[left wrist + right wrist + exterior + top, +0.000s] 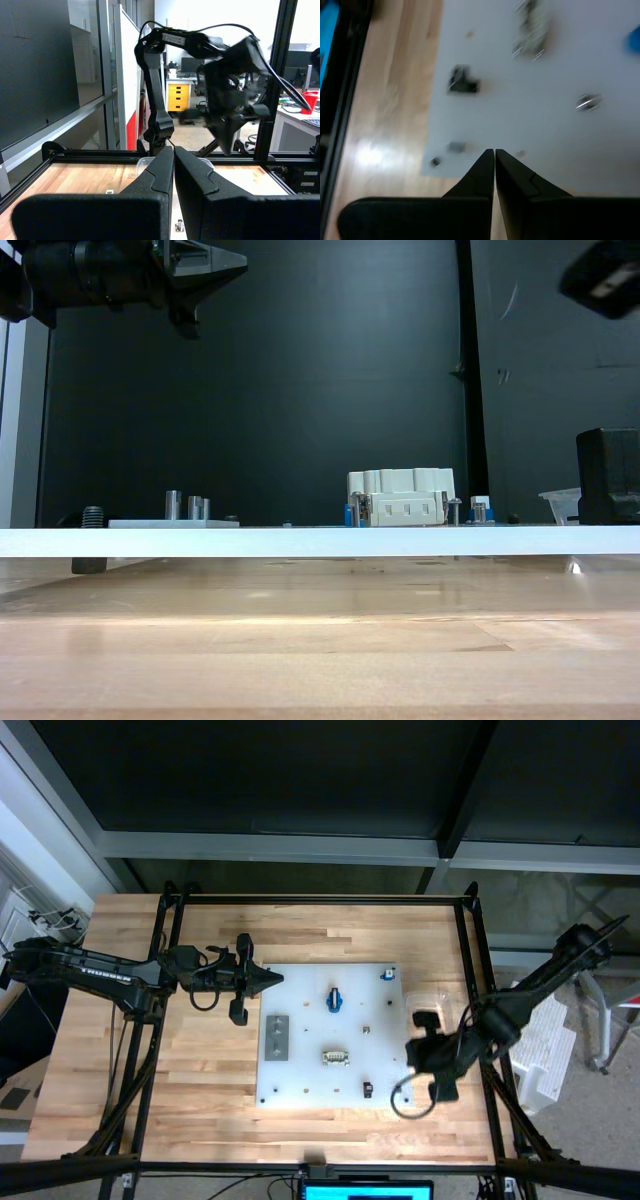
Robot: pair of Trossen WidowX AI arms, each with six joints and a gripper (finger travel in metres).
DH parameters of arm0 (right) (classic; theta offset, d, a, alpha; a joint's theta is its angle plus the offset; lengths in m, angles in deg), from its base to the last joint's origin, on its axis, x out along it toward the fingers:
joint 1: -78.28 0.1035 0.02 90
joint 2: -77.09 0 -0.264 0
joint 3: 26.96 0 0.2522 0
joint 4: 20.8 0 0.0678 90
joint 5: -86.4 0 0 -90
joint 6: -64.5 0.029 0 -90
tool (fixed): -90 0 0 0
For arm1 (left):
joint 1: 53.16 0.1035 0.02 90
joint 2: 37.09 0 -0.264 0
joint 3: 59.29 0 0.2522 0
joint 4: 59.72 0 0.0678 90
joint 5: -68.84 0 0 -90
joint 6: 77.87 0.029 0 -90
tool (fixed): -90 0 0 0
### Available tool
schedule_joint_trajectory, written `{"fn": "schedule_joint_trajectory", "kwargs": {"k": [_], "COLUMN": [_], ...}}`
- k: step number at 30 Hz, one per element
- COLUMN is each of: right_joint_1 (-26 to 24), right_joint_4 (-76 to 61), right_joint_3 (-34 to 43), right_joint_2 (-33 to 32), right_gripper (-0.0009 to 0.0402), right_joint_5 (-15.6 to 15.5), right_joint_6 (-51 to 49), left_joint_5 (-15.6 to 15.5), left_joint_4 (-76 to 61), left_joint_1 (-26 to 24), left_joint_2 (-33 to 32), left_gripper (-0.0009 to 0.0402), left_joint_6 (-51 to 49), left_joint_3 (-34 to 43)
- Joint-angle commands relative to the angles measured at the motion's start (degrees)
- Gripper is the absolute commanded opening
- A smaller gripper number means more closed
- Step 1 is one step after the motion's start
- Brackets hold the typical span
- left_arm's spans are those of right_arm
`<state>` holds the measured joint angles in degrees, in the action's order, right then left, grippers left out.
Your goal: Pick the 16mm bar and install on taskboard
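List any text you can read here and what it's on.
"TROSSEN": white lettering on the left arm, blurred, so uncertain.
On the taskboard: no readable marks.
The left gripper, fingers shut, hangs above the taskboard's left edge; right gripper, fingers shut, above its near right corner.
16mm bar: cannot tell where.

Dark bkgd wall [330, 370]; yellow drawers [178, 97]

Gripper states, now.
Left gripper: closed, empty, above the board's far left corner.
Right gripper: closed, empty, by the board's right edge.
Bar: cannot be located.
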<state>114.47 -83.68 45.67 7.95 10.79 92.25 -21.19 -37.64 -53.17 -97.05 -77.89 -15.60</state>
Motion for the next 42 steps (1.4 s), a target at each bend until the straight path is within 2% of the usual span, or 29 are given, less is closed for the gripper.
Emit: {"fn": "schedule_joint_trajectory", "kwargs": {"k": [1,6,11,15,18,23,27,30,32,35,42], "right_joint_1": [-4.90,-14.19,-25.14,-33.20,-36.06,-36.87,-36.92,-36.92,-36.92,-36.89,-36.92], "right_joint_4": [3.56,14.71,30.75,40.87,47.21,60.57,68.30,68.74,68.74,69.22,71.38], "right_joint_3": [-1.40,-5.62,-12.28,-16.63,-19.08,-23.52,-26.47,-27.12,-27.32,-27.47,-27.47], "right_joint_2": [4.76,12.83,19.08,20.35,20.35,20.24,20.24,20.06,19.85,18.97,16.94], "right_gripper": [-0.0001,-0.0001,0.0000,0.0000,0.0000,0.0000,0.0000,0.0000,0.0000,0.0000,0.0000], "right_joint_5": [0.96,-0.15,-9.60,-17.00,-17.49,-17.38,-15.61,-15.04,-13.49,-14.64,-14.53], "right_joint_6": [-6.08,-15.93,-22.29,-24.37,-25.77,-25.90,-24.96,-25.03,-25.31,-25.44,-25.70], "left_joint_5": [0.02,0.00,0.02,0.02,0.00,0.00,0.02,0.02,0.02,0.02,0.02], "left_joint_4": [0.02,0.02,0.02,0.02,0.02,0.00,0.02,0.00,0.02,0.02,0.02], "left_joint_1": [0.02,0.02,0.02,0.00,0.00,0.02,0.02,0.02,0.02,0.02,0.02], "left_joint_2": [-0.02,-0.02,-0.02,-0.02,-0.02,-0.02,-0.02,-0.02,-0.02,-0.02,-0.02], "left_gripper": [0.0000,0.0000,0.0000,0.0000,0.0000,0.0000,0.0000,0.0000,0.0000,0.0000,0.0000], "left_joint_6": [0.00,0.00,0.00,0.00,0.00,0.00,0.00,0.00,0.00,0.00,0.00], "left_joint_3": [0.02,0.02,0.02,0.02,0.02,0.02,0.02,0.02,0.02,0.02,0.02]}}
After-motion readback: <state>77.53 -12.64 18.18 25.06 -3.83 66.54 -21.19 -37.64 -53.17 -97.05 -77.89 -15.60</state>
